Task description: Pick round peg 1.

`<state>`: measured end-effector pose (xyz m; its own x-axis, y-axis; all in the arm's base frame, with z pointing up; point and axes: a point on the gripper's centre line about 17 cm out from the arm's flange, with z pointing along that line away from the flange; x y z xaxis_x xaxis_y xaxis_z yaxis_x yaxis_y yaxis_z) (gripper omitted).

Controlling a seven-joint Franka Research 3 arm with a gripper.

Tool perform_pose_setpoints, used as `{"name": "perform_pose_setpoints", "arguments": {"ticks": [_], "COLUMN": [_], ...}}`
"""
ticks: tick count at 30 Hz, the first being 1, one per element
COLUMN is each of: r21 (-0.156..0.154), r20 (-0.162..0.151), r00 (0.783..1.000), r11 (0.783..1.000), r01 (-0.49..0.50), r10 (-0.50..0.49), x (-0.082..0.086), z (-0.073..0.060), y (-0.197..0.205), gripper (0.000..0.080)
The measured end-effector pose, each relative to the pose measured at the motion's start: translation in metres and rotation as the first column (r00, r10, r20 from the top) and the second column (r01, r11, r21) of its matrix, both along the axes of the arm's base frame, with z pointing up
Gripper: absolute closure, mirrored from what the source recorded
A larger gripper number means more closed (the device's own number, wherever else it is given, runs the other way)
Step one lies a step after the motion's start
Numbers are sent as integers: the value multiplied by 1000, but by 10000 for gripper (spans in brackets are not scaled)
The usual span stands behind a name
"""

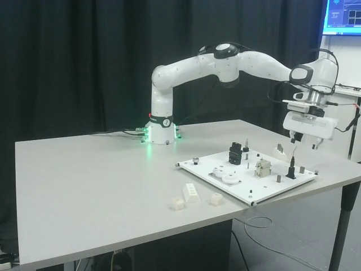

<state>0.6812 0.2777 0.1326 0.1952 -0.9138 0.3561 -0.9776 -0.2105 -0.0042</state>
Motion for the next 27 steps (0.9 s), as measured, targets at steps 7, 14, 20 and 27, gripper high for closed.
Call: {"name": "perform_pose_setpoints", "arguments": {"ticks": [7,14,20,27], "r21": [14,28,45,81], "r20": [-57,-117,-156,-201], "r00": [998,988,977,952], "r11": [999,995,989,972], "r01": [-29,-94,-142,-219], "r10": [30,97,147,231], "x": [-16,-33,-49,-70], "z": [0,0,-2,-6], "y": [10,26,45,71], "gripper": [3,3,3,3]}}
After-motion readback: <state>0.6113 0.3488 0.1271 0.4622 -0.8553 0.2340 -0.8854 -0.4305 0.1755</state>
